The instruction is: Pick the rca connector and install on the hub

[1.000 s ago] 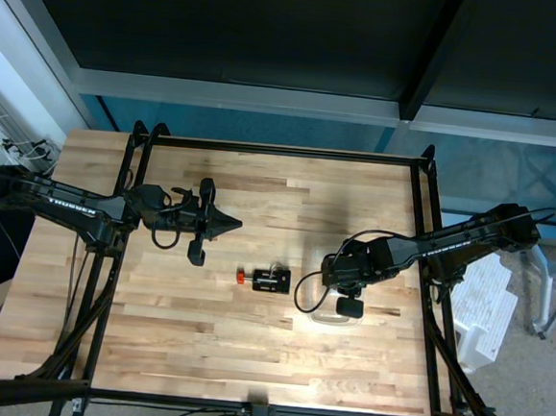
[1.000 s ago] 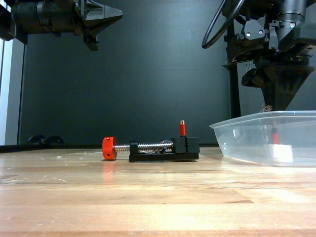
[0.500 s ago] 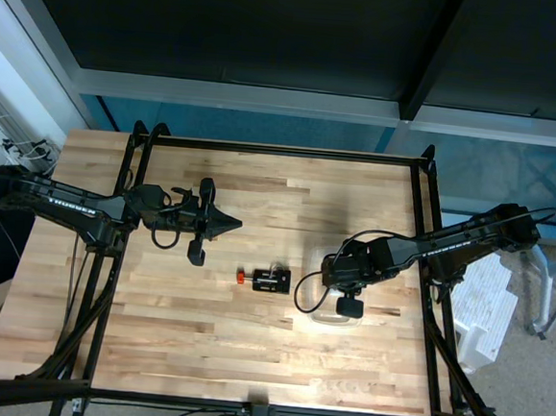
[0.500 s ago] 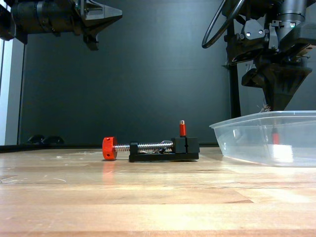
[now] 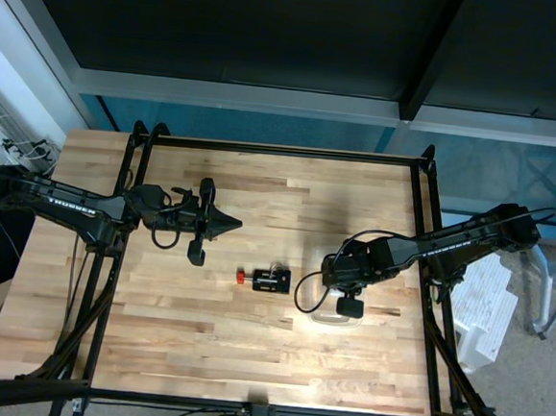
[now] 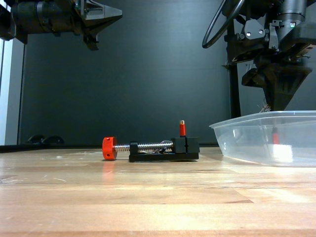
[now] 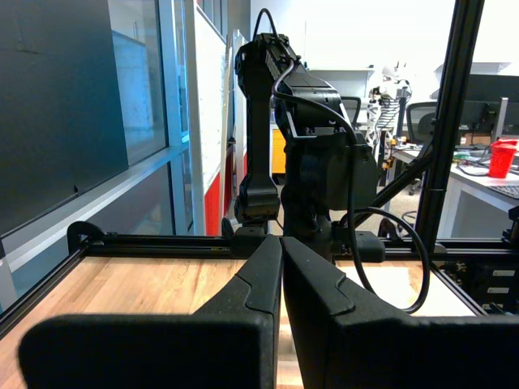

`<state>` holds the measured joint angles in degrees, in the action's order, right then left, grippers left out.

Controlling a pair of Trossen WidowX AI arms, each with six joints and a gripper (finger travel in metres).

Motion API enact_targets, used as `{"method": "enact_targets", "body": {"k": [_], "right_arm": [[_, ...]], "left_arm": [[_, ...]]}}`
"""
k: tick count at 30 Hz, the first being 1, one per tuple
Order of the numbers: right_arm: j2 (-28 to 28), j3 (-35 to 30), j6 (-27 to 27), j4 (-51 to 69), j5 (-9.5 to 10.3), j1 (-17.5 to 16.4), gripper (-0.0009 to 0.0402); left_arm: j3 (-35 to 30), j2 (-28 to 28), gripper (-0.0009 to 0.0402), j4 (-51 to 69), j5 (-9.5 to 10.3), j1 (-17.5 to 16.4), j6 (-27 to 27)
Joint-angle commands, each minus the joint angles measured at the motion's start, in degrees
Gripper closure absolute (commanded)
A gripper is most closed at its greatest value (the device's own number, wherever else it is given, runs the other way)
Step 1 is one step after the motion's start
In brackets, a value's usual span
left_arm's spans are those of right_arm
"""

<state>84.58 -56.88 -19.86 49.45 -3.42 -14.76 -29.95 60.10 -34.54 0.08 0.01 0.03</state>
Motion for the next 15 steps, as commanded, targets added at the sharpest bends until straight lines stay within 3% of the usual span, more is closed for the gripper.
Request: {"method": "enact_targets", "body": {"k": [1, 15], "right_arm": [[0.0, -0.9, 0.0, 1.0, 0.0, 0.0, 0.0393], [-0.3, -3.5, 0.2, 4.1, 0.02, 0.0, 0.0393]], "left_arm": [[0.0, 0.0, 0.0393, 0.0, -0.02, 0.0, 0.0], [0.0, 0.0, 0.0393, 0.0, -0.02, 0.0, 0.0]]}}
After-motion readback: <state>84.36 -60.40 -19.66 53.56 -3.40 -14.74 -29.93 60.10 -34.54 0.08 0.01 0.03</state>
